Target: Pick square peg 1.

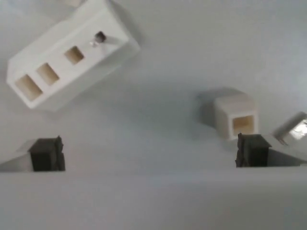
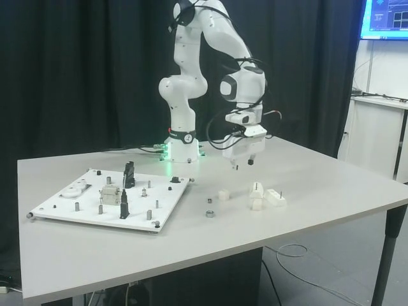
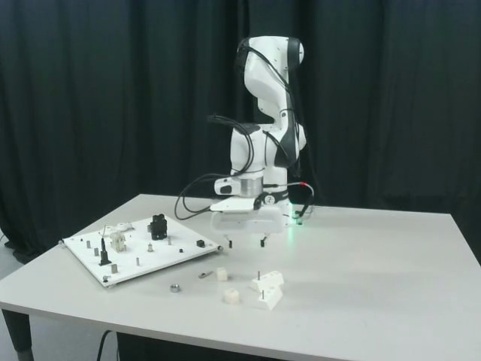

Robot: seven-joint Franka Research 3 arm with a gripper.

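- A white robot arm (image 2: 204,57) stands on a grey table (image 2: 319,191), its gripper (image 2: 244,166) hanging in the air above the tabletop, fingers spread wide apart and holding nothing
- Bare tabletop lies all around and under the gripper, and the table edges are well away from it
- The small square peg (image 1: 236,116), a white hollow block, sits on the table just beside one black fingertip (image 1: 252,149) in the wrist view; it is not between the fingers
- The wrist view alone shows the long white block (image 1: 72,55) from above, with three square openings in a row and a small pin at one end; it lies tilted and well apart from the peg
- The room views show several small white blocks (image 3: 267,289) clustered near the table's front edge, two with thin pins standing up
- A small metal nut (image 2: 208,213) lies on the table near them
- A white board (image 2: 108,201) carrying black and grey fittings lies well off to one side, nothing from it reaching toward the gripper
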